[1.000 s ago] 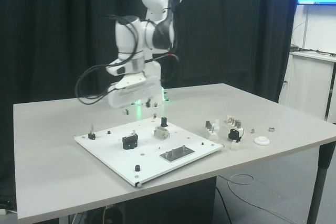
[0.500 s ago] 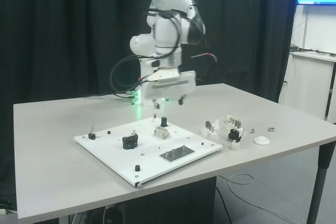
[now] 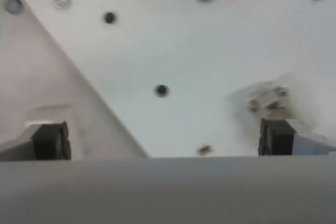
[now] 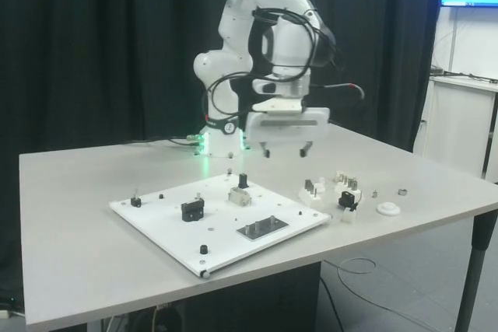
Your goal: Pick D-SUB.
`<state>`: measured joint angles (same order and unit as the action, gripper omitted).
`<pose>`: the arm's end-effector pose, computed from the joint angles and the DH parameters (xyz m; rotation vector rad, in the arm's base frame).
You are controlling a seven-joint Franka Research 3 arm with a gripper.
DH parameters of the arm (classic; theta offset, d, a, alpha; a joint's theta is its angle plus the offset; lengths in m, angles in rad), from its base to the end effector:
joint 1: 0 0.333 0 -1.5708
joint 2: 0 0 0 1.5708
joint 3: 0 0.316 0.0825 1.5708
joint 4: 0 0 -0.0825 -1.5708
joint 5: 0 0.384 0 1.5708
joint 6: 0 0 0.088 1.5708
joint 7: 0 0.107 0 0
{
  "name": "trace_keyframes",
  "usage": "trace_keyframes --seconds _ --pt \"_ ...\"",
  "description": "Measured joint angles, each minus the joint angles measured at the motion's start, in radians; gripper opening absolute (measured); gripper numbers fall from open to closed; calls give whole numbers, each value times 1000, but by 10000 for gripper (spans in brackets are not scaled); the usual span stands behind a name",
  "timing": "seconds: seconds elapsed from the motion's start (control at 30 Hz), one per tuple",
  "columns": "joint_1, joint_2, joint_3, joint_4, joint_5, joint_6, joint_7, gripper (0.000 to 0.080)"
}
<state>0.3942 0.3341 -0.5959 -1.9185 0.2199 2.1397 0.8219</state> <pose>0.6006 -0.0952 0.3422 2.6411 -1.6670 -0.0674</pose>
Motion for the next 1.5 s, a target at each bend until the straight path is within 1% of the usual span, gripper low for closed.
trace_keyframes --seconds 0.2,0.4,0.57,0.8,1.0,1.23,1.5 --pt "3 8 48 20 0 16 251 800" --pt "15 26 86 42 0 35 461 800" --pt "30 48 110 65 0 44 660 800" --pt "67 85 123 93 -1 47 882 800" --pt "96 114 134 107 -6 47 1035 800" --pt "123 148 142 121 -7 47 1175 800" --pt "128 176 174 125 -7 54 1298 800"
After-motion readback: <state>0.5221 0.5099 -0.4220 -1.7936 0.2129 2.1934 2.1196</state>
